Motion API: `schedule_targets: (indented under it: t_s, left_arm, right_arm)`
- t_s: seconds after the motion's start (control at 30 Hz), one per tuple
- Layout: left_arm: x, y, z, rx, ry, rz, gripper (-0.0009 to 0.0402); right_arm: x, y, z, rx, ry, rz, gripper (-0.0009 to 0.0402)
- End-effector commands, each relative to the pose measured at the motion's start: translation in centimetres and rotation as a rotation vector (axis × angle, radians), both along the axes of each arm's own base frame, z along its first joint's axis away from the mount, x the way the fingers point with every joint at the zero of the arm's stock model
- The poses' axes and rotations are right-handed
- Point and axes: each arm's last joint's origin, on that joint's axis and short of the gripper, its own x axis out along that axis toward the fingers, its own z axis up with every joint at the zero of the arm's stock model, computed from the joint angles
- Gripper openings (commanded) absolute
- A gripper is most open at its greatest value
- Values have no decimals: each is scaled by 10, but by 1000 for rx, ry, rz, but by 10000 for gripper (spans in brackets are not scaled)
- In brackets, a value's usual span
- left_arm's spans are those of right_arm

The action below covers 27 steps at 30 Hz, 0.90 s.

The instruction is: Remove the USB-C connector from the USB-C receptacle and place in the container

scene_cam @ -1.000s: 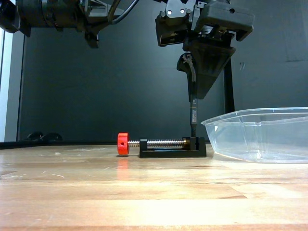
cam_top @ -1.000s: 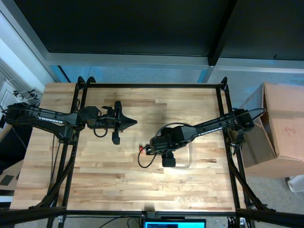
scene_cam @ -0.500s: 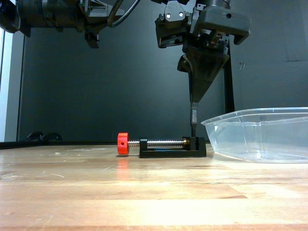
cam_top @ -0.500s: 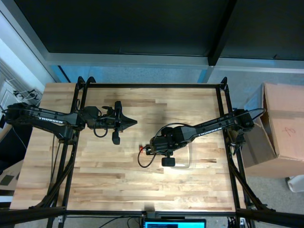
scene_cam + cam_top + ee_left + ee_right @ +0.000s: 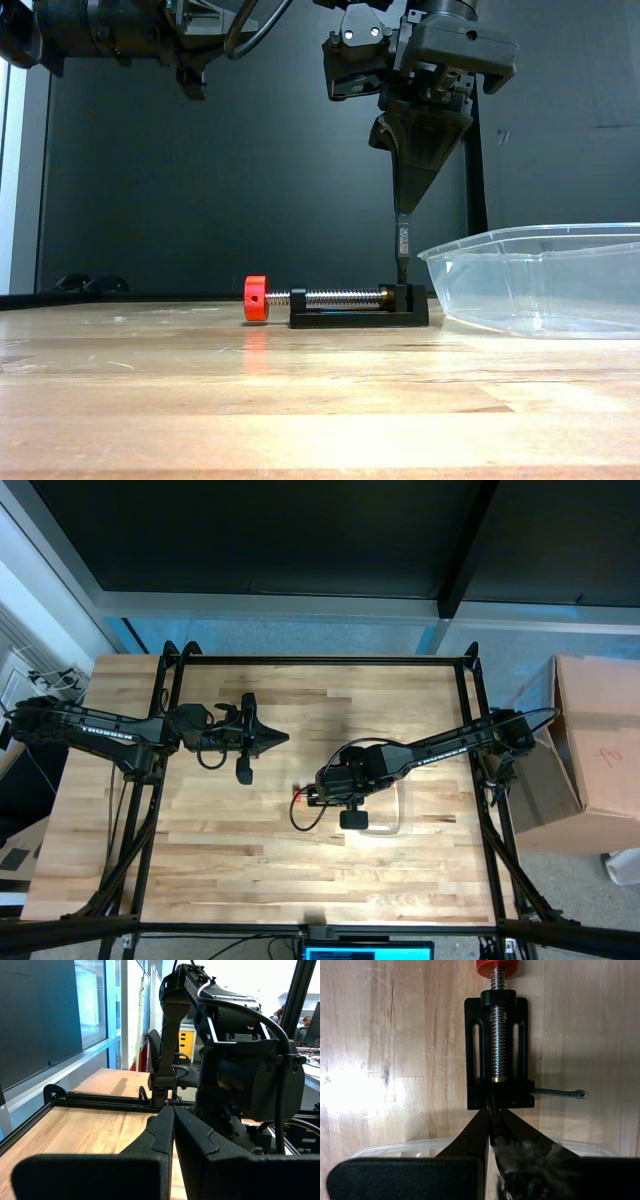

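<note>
The right gripper (image 5: pixel 402 212) is straightening up over the last second. It was leaning and showing a broad face to the low view, and now it is hanging plumb with its fingers narrowed to a point. Those fingers are pinching the USB-C plug (image 5: pixel 402 241) near its top, where the black cord is coming out. The right wrist view is showing the two fingertips (image 5: pixel 481 1119) pressing on it from either side.

The plug itself is not visibly shifting. It is standing in its socket, which is hidden in the end of the small clamp (image 5: pixel 358 306) with the red knob (image 5: pixel 256 298). So the grip is looking settled and squared, and the pull is not yet showing — I judge a straight upward lift to be what is due.

The plug's long axis is running vertical, with the mating end pointing down into the clamp and the cord end pointing up into the gripper. The clear tub (image 5: pixel 540 282) is sitting just beside the clamp on the table (image 5: pixel 300 400).

The left gripper (image 5: pixel 276 738) is hovering well apart over the table's left half — its fingers (image 5: pixel 165 1132) are pressing together on nothing.
</note>
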Motion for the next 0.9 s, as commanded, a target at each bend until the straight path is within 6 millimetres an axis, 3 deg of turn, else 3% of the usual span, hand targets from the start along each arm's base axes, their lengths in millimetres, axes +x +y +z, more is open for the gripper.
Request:
schedule_targets:
  t_s: [0.03,0.9]
  left_arm:
    - [0,0,0,0,0,0,0]
    - [0,0,0,0,0,0,0]
  right_arm:
    - [-1,0,4,4,-11,0,0]
    - [-9,-1,62,35,-84,-15,0]
